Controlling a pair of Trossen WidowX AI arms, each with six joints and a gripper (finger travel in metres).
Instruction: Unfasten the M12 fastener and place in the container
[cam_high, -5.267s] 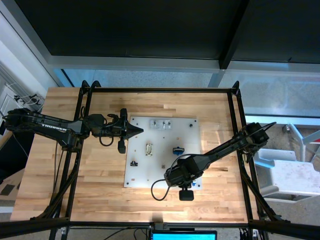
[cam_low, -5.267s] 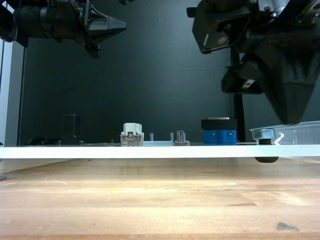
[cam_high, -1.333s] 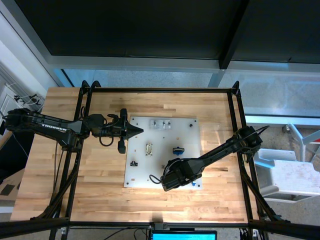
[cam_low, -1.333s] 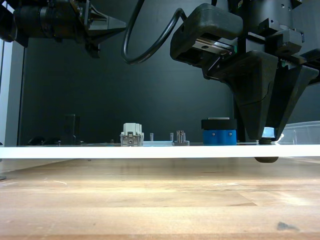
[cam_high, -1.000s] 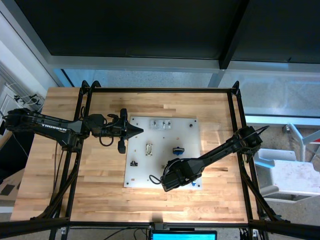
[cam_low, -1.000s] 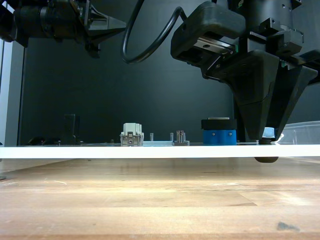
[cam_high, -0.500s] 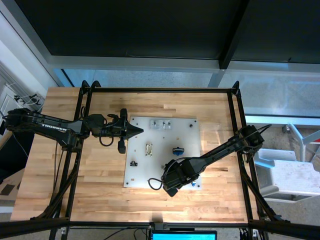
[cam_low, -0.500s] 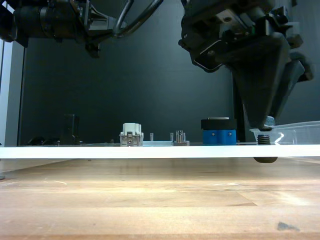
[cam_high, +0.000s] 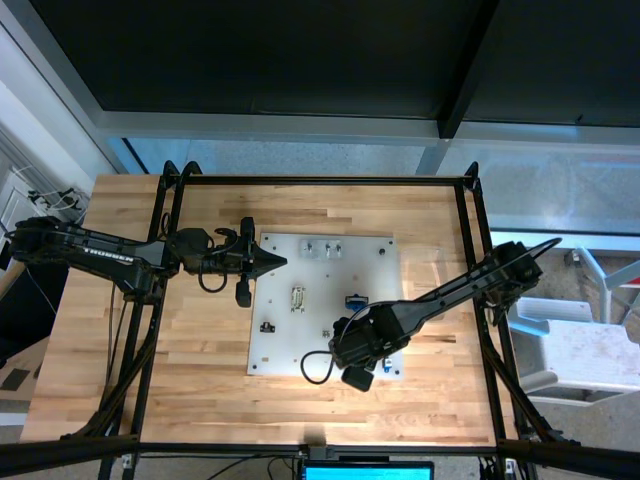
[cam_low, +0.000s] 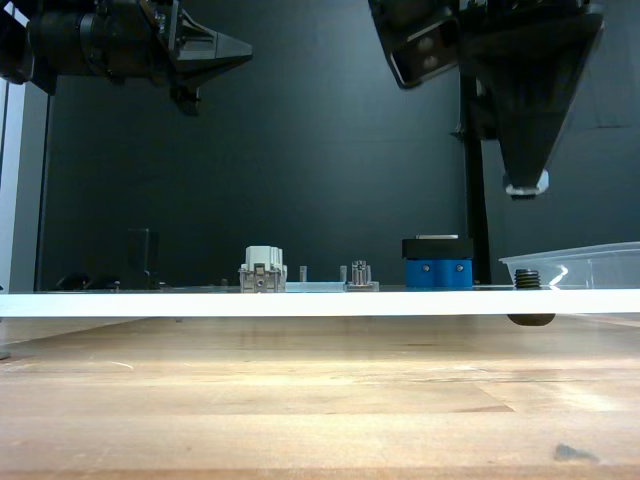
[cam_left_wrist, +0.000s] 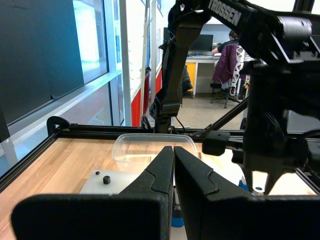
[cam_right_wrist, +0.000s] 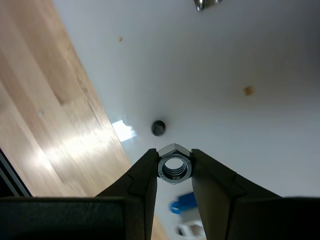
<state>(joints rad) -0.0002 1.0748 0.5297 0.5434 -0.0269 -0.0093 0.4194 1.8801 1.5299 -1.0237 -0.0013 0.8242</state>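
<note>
My right gripper (cam_low: 525, 186) hangs well above the white board (cam_low: 300, 300), shut on the small silver M12 nut (cam_right_wrist: 174, 168), which sits between its two fingertips. In the low view the nut (cam_low: 525, 185) shows at the fingertips. Below it the black ribbed stud (cam_low: 527, 279) stands bare, and the right wrist view shows it as a dark dot (cam_right_wrist: 158, 128) on the board. The clear container (cam_low: 590, 264) lies behind the stud, also seen as the tray (cam_left_wrist: 152, 145) in the left wrist view. My left gripper (cam_left_wrist: 173, 149) is shut and holds nothing, parked high over the board's far left edge (cam_high: 275, 262).
On the board stand a blue connector block (cam_low: 437, 263), a grey-white connector (cam_low: 263, 270) and a small silver post (cam_low: 360, 273). The right arm (cam_high: 440, 295) reaches in over the board's right side. A black frame rail (cam_high: 320, 181) runs around the table.
The right gripper, which sat down over the stud, has risen with the nut between its fingers. The stud's ribs now show bare. The left arm has not moved.
</note>
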